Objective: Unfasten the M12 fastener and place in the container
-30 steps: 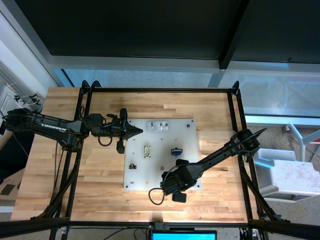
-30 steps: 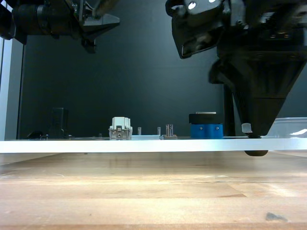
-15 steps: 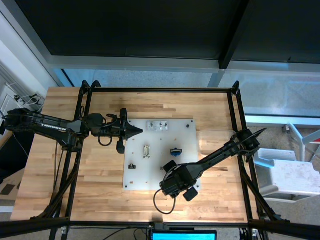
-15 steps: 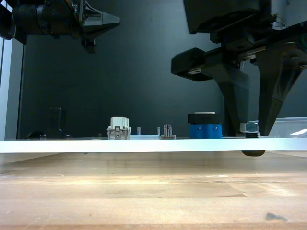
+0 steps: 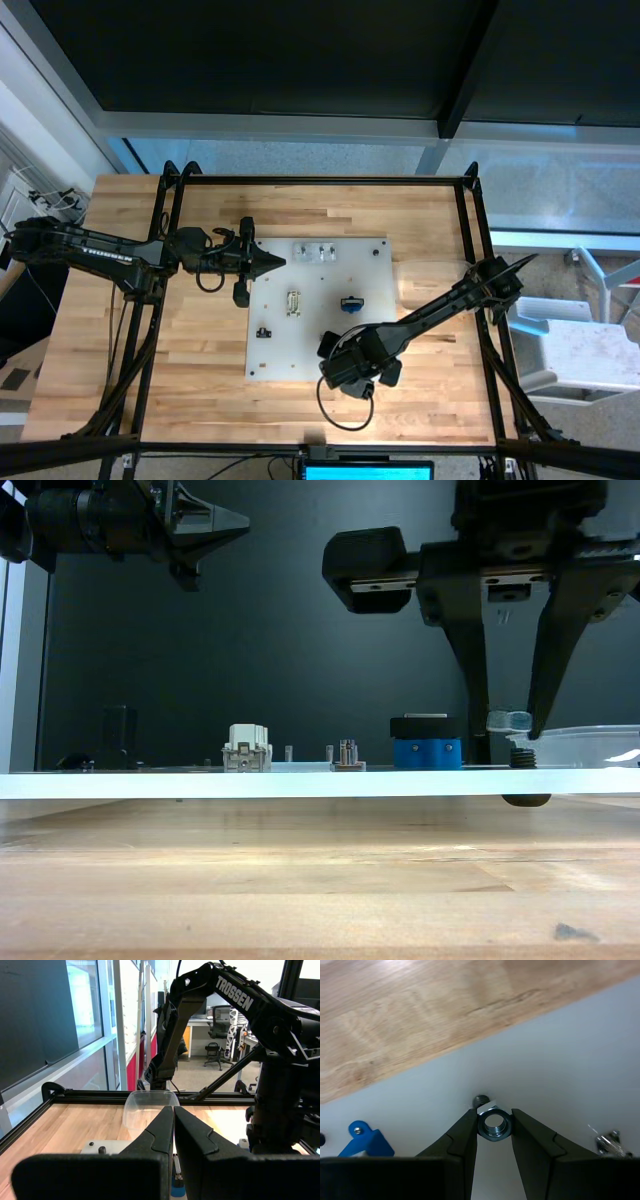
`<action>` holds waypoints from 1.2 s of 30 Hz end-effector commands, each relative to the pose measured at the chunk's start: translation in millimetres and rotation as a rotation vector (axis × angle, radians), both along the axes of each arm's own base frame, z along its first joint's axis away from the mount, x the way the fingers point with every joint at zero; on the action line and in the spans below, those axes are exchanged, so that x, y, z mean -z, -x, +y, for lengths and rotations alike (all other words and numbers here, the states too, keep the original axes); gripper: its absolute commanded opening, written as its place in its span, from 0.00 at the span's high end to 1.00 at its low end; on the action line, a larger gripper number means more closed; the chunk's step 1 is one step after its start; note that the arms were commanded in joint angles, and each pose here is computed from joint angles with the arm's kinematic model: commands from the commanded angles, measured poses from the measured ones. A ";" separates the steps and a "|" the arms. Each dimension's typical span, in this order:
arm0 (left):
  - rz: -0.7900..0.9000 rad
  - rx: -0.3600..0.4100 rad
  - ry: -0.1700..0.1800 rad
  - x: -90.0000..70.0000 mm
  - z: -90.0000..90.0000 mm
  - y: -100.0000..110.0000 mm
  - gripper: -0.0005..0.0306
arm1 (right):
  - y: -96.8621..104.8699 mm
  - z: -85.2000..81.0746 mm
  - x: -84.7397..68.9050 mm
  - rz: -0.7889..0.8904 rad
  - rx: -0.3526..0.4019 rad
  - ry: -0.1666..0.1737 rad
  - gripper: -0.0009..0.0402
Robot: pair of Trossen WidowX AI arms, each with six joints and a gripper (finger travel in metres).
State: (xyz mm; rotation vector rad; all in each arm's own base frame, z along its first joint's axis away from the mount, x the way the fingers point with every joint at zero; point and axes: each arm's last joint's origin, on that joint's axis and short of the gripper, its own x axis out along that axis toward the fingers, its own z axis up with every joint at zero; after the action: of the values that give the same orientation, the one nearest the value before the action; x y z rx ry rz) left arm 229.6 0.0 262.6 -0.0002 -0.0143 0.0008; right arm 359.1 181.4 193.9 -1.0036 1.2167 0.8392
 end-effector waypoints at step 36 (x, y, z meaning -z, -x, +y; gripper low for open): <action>0.000 0.000 0.000 0.0 0.1 -0.1 0.98 | 96.9 -130.1 -48.9 -0.030 0.700 -0.090 0.95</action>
State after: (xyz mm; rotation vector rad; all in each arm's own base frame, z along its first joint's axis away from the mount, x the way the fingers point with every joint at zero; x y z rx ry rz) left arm 229.6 0.0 262.5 -0.0002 -0.0139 0.0004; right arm 265.5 56.7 244.6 -0.4833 1.3566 0.3475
